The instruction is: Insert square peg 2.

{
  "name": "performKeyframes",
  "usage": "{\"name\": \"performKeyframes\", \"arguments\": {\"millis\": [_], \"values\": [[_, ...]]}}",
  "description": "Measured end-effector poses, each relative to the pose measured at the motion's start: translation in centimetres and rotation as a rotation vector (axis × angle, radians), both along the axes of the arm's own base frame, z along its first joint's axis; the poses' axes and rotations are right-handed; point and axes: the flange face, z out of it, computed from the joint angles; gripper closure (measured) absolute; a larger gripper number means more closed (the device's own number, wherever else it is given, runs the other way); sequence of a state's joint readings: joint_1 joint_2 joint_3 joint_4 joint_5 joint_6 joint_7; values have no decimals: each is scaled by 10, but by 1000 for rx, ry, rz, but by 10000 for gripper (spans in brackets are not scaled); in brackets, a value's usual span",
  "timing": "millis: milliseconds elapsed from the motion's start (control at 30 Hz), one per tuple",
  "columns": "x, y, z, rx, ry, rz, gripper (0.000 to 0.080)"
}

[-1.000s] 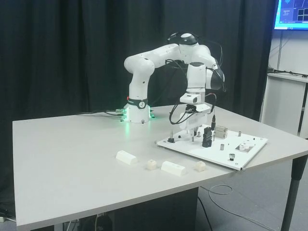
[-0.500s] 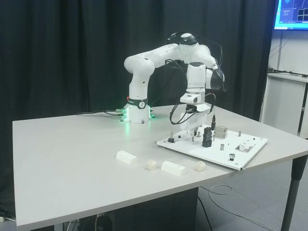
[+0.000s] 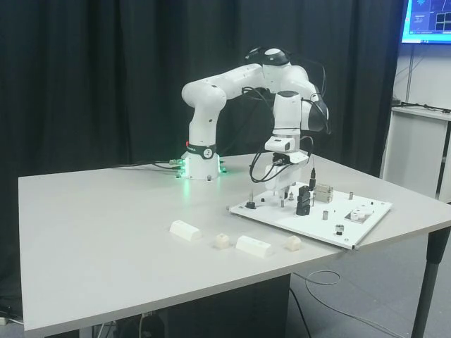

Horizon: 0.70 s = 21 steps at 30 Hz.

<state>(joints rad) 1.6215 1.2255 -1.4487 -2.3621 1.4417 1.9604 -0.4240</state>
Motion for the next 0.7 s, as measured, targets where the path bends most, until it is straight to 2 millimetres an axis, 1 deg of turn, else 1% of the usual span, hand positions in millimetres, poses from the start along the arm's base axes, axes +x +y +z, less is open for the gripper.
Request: {"name": "performKeyframes", "arguments": {"millis": [700], "values": [[-4, 5, -1, -22, -13, 11, 725]]}}
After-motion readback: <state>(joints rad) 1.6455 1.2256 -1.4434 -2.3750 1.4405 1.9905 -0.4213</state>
